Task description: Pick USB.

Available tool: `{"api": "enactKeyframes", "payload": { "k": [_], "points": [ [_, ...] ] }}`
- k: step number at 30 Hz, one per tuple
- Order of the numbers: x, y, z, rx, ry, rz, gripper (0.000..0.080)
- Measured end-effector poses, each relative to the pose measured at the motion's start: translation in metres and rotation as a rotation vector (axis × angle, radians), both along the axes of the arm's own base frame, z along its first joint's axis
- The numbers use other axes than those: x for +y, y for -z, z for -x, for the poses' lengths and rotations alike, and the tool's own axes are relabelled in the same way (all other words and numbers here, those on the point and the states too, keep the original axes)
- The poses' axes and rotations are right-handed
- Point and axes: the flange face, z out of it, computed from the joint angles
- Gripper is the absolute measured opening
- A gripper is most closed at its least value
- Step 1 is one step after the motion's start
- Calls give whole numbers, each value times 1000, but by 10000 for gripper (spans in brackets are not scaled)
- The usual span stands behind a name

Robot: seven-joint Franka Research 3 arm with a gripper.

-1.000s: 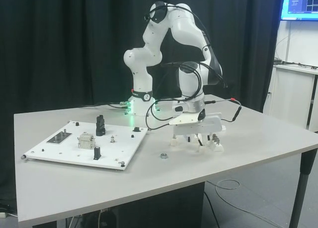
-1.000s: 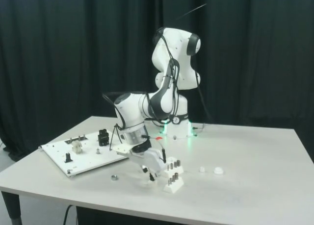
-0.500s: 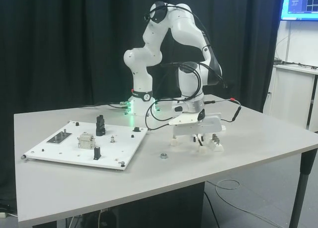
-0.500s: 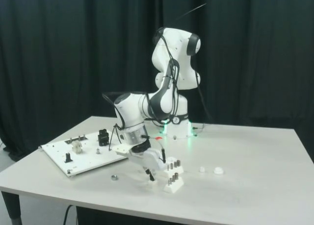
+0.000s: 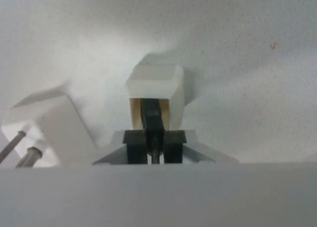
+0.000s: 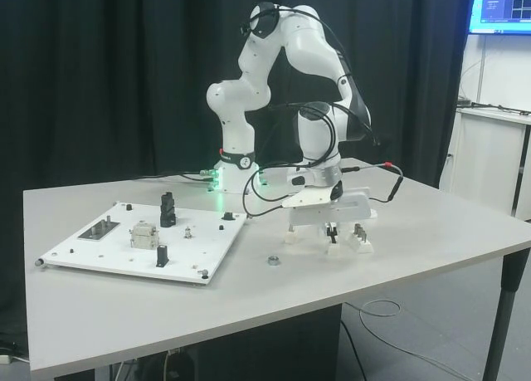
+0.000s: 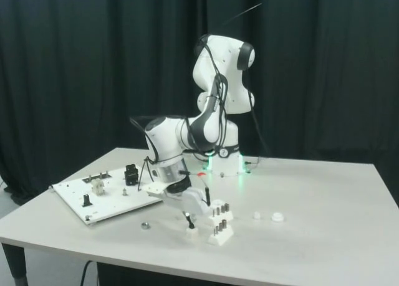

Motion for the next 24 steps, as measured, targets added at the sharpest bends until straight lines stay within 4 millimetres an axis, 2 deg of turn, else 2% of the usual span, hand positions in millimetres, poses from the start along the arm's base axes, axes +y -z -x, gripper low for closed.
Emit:
{"api": "enactKeyframes", "payload": {
  "k": [9, 19, 24],
  "points": [
    [-3, -20, -3, -7, -1, -21, 67],
    [-17, -62, -8, 13, -17, -44, 61],
    [-23, -77, -11, 31, -3, -43, 61]
  ]
}}
